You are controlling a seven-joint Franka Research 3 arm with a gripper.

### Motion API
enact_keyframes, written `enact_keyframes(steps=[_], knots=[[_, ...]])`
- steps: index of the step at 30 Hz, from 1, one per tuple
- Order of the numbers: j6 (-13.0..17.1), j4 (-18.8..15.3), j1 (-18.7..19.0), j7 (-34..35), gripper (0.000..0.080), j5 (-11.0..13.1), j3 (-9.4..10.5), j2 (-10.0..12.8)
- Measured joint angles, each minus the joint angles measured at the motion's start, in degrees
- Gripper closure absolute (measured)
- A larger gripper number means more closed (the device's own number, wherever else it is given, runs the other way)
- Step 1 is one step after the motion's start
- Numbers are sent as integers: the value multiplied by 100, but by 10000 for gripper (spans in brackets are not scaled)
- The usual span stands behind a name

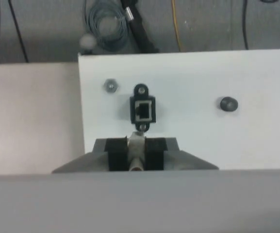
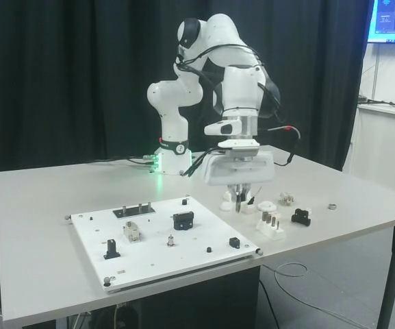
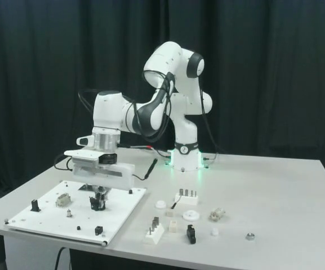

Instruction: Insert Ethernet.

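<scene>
We see the grey table (image 2: 40,205) carrying the white arm (image 2: 214,62), whose base (image 3: 186,158) glows green at its foot. On the table's near side lies a white board (image 2: 156,264) with several small fittings bolted to it. The arm bends down over the edge of this board, its wrist pointing straight at the surface.

In the wrist view, the gripper (image 1: 136,158) is clenched on a plug (image 1: 136,150): the two black fingers (image 1: 115,153) press against it from either side, and its pale body stands upright between them, tip toward the board. The plug hangs above the board, not yet in anything.

Just beyond the plug's tip in that view sits the socket (image 1: 143,108), a small black housing with a square opening, fixed to the board by a tab at each end. The plug lines up with it closely, and its tip shows just beside the nearer tab. From the first room view the socket (image 2: 233,242) sits near the board's corner, with the gripper (image 2: 239,199) above and a little behind it.

A nut (image 1: 110,86) and a black knob (image 1: 228,104) flank the socket on the board, well apart from it.

Off the board, loose small parts lie on the table, among them a white block with pins (image 2: 270,226) and a black clip (image 2: 301,216).
</scene>
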Motion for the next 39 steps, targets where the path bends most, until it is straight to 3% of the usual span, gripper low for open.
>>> enact_keyframes(steps=[7,24,34,39], knots=[[159,13,-171,-97,733,240,119,115],[135,307,-378,-636,733,681,194,438],[-103,613,-505,-1083,733,1092,196,667],[-321,788,-576,-1123,733,1130,196,759]])
